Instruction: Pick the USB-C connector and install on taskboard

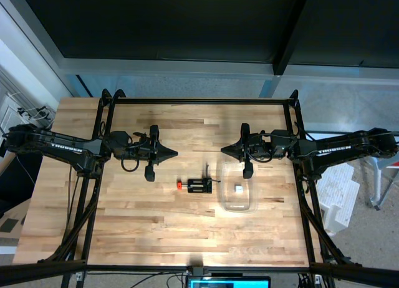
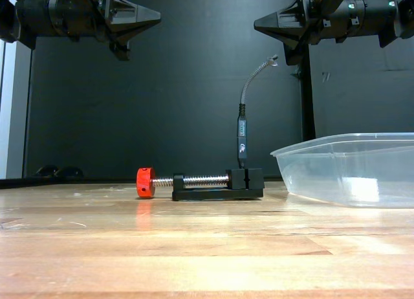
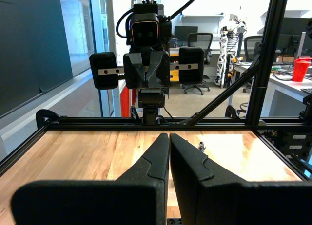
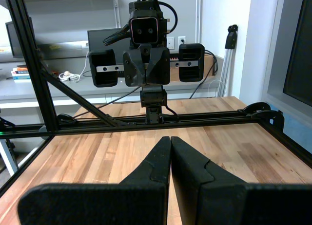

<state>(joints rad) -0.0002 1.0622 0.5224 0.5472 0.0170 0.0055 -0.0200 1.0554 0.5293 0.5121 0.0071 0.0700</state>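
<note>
Taskboard low between left claw and right claw, both closed, Trossen-lettered arms

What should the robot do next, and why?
Probably lower the right gripper toward the USB-C connector, which stands upright by the taskboard. It is nearer than the left gripper, and both hang shut well above the board.
</note>
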